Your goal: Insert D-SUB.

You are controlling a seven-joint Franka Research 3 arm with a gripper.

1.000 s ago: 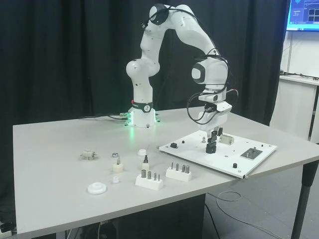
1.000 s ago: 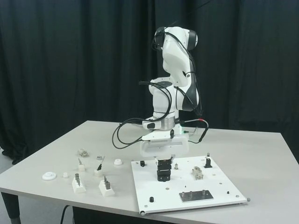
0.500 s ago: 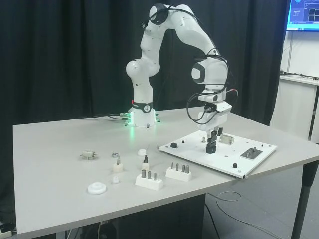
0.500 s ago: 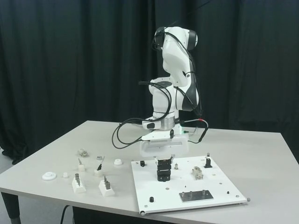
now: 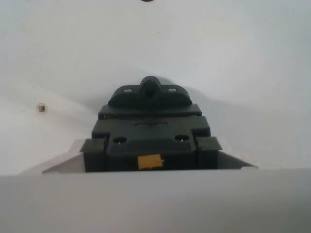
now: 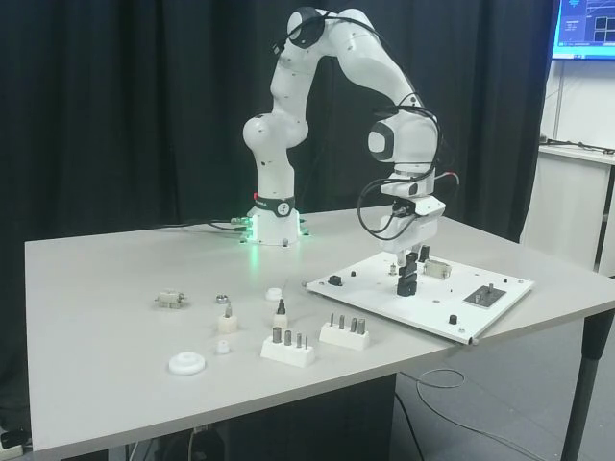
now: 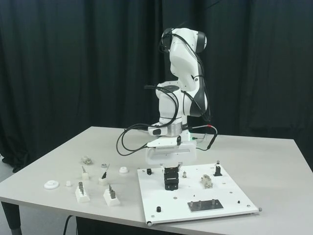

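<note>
**D-SUB held over the white board**

The D-SUB connector (image 5: 150, 128) is black and sits between my fingers (image 5: 150, 155), whose pads press in on its two sides, so I am closed on it; in the wrist view its body fills the middle, with two small screw holes on its face and a rounded nub at the far end; below it lies the white board (image 5: 233, 58).

In the first room view my fingers (image 6: 407, 269) hang straight down from the wrist over the white board (image 6: 500, 307), with the black connector (image 6: 405, 281) at their tips, low against the board's surface; whether it touches the board I cannot tell; just beside it on the board stands a small grey block (image 6: 438, 269), and further along lies a grey plate (image 6: 483, 295) with short pins standing on it; small black pegs (image 6: 334, 280) are set near the board's edges.

In the second room view the connector (image 7: 171, 181) is in the near half of the board (image 7: 230, 208), under my wrist; the grey plate (image 7: 205, 205) lies near the front edge.

On the grey table (image 6: 96, 288), well apart from the board, stand two white holders with pins (image 6: 288, 348), a white disc (image 6: 186, 363) and a small grey fitting (image 6: 170, 300); my base (image 6: 274, 226) glows green at the table's far side.
</note>
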